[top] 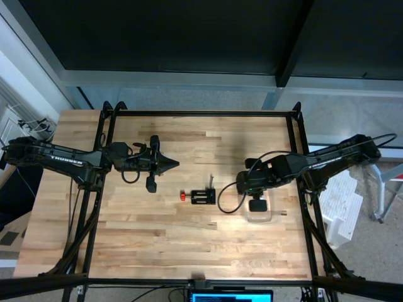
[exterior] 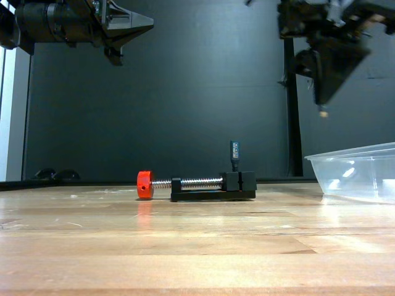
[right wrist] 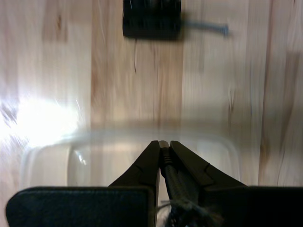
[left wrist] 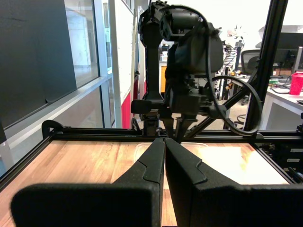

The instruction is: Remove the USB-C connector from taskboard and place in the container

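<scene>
The left gripper [top: 172, 165] hangs over the table [top: 157, 251] at about 10 o'clock from the vise block [top: 203, 197]. Its arm is stretched level and the tip points toward 3 o'clock. From above, its jaws cannot be judged. The left wrist view shows the left gripper's [left wrist: 164, 142] fingers pressed together with nothing between them. The low view places it high off the wood [exterior: 147, 24].

The vise block lies near the table's middle, with its red knob [top: 183, 196] toward 9 o'clock. From above, the grey pin [top: 211, 181] is only a faint line. The low view shows the pin [exterior: 234, 153] standing upright in the block's [exterior: 213, 185] end away from the knob [exterior: 144, 184].

The right arm reaches in from 3 o'clock, bent at the wrist so the right gripper [top: 257, 205] points straight down over the clear tray [top: 272, 219]. The tray sits at about 4 o'clock from the block. Only the right wrist view shows the grip. The right gripper's [right wrist: 163, 145] fingers are pinched on the plug [right wrist: 164, 158], a slim dark stick, with the tray's rim [right wrist: 128, 135] directly below. In the low view the right gripper's tip [exterior: 321, 106] hangs well above the tray [exterior: 358, 176], and a small pale bit shows under the fingertips.
</scene>
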Controlling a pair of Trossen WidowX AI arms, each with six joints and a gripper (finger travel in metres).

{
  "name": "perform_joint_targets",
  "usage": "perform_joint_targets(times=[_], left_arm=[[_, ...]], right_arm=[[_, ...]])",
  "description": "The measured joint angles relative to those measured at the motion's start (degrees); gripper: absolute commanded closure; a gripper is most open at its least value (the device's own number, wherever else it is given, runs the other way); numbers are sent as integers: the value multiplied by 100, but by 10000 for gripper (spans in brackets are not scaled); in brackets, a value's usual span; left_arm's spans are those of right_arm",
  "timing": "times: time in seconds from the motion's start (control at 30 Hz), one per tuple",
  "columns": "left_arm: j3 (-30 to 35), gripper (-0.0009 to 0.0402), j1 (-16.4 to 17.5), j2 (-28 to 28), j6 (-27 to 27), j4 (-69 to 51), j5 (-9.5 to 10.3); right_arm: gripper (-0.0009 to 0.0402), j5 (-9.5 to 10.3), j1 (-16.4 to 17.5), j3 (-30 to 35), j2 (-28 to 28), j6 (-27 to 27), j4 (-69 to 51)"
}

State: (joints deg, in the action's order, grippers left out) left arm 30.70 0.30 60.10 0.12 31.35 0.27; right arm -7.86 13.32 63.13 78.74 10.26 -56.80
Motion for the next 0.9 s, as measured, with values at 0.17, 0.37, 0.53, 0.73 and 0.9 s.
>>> perform_joint_targets(times=[0.17,0.37,0.53,0.73,0.9], left_arm=[[0,393,0,0,-2,0,0],[0,393,0,0,0,0,0],[0,393,0,0,-2,0,0],[-2,393,0,0,0,0,0],[0,393,0,0,0,0,0]], right_arm=[[393,-7,28,-487,-382,146,-2],[393,-7,44,-916,-732,260,7],[393,-7,111,-1213,-966,319,0],[392,-7,297,-1464,-1078,341,28],[376,-9,356,-1622,-1078,345,122]])
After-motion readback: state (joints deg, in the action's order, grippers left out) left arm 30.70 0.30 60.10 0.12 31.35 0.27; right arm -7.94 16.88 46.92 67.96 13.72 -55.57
